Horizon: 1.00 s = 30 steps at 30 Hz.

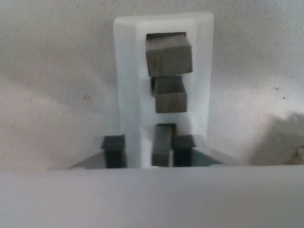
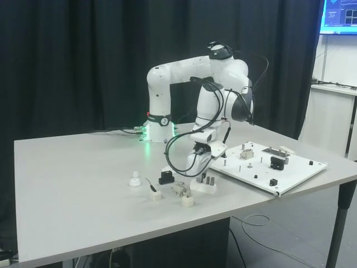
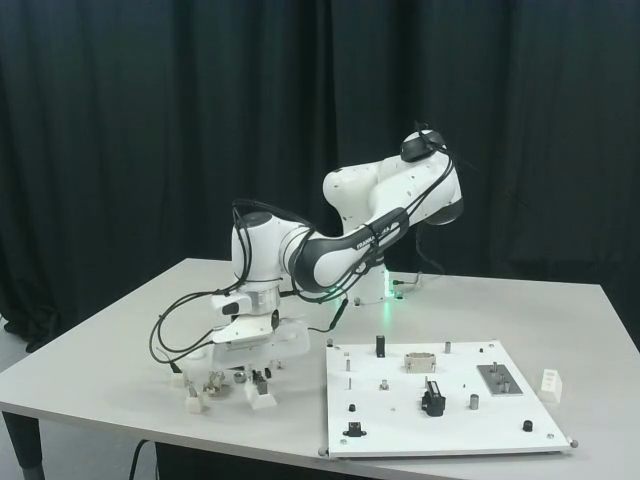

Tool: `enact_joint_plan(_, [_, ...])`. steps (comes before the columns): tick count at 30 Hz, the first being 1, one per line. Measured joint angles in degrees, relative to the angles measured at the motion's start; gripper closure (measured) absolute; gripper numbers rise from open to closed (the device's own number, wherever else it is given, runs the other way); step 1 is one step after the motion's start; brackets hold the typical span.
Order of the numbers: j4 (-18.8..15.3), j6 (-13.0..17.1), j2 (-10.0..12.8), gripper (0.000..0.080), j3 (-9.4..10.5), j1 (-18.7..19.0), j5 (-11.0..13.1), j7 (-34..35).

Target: Pick square peg 2.

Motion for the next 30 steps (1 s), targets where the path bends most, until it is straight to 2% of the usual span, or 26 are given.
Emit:
enact_joint_plan(1, [0.0,0.04,0.0,0.0362,-0.02,0.0,0.03,0.07])
enact_joint_plan(2, [0.0,0.07,0.0,0.0582,-0.05,0.0,0.06,0.11])
enact_joint_plan(6, [0.0,0.16,-0.01,0.0582,-0.15,0.0,0.13,0.3])
enact_joint_plan(7, [0.0,0.17,-0.01,0.0727,-0.19,0.0,0.14,0.34])
enact_joint_plan(17, [0.0,-0.07,-0.1,0.0726,-1.11,0.05,0.15,0.76])
enact_joint_plan(30, [-0.14,-3.57,-0.13,0.0726,-3.96,0.45,0.08,0.84])
